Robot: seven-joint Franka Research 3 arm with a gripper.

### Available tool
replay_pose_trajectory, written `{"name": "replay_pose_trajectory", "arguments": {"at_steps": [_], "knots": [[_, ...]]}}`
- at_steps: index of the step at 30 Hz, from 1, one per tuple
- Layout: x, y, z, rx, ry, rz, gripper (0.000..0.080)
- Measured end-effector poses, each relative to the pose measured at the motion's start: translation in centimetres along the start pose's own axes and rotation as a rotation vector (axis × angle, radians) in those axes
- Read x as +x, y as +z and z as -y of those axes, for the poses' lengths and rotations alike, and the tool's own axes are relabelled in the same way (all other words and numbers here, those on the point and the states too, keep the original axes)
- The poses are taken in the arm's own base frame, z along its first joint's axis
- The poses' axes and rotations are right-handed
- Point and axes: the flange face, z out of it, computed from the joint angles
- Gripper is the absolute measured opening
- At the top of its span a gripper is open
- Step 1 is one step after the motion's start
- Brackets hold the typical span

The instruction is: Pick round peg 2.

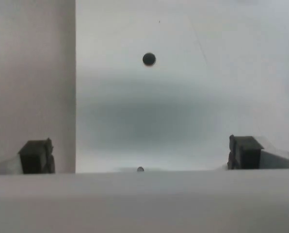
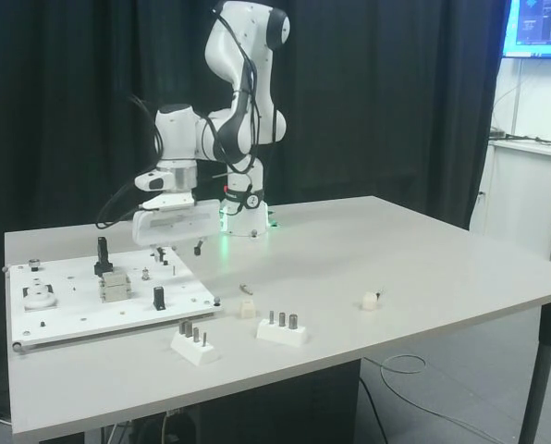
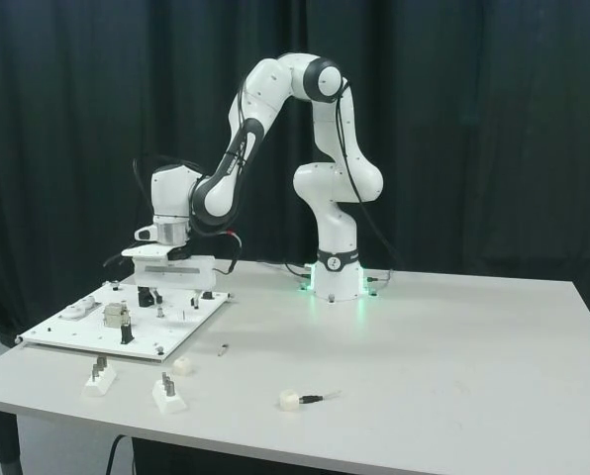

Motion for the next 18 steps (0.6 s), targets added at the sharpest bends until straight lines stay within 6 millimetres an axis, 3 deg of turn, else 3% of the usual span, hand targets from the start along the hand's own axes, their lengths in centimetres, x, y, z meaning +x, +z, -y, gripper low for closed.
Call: {"name": "replay_pose_trajectory", "arguments": {"at_steps": [18], "knots": [[1.0, -1.6, 1.4, 0.014, -0.025, -0.037, 0.0800]]}}
